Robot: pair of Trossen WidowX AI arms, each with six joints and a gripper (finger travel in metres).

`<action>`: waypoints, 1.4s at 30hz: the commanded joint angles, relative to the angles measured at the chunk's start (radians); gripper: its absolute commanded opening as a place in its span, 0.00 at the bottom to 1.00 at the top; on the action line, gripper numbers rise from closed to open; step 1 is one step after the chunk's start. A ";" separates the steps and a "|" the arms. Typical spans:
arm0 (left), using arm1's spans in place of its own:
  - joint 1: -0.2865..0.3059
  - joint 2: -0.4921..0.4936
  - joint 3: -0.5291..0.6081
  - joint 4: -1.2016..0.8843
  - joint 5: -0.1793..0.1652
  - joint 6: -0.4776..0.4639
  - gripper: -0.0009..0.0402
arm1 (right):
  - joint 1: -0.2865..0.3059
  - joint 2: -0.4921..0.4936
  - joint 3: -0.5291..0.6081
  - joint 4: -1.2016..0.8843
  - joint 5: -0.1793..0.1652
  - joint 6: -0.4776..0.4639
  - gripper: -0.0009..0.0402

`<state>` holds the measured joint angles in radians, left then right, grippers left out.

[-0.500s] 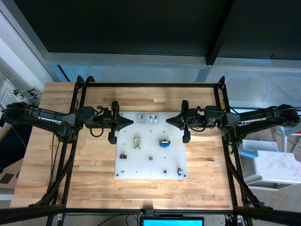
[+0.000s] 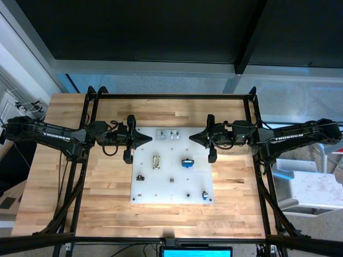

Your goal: Remove the rj45 connector and place it in the container

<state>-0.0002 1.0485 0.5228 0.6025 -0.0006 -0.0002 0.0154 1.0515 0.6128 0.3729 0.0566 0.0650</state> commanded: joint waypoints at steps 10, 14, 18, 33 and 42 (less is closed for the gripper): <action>0.000 0.000 0.000 0.000 0.000 0.000 0.02 | 0.005 -0.002 0.190 -0.567 0.002 0.009 0.02; 0.000 0.000 0.000 0.000 0.000 0.000 0.02 | 0.008 0.000 0.226 -0.700 0.003 0.024 0.02; 0.000 0.001 0.000 0.000 0.000 0.000 0.02 | 0.010 0.007 0.256 -0.830 0.003 0.033 0.02; 0.000 0.000 0.000 0.000 0.000 0.000 0.02 | 0.052 0.020 0.290 -1.158 0.005 0.068 0.02; 0.000 0.001 0.000 0.000 0.000 0.000 0.02 | 0.209 0.021 0.290 -1.203 0.085 0.202 0.02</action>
<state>-0.0002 1.0489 0.5224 0.6025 -0.0010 -0.0006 0.1986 1.0714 0.9028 -0.8303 0.1310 0.2447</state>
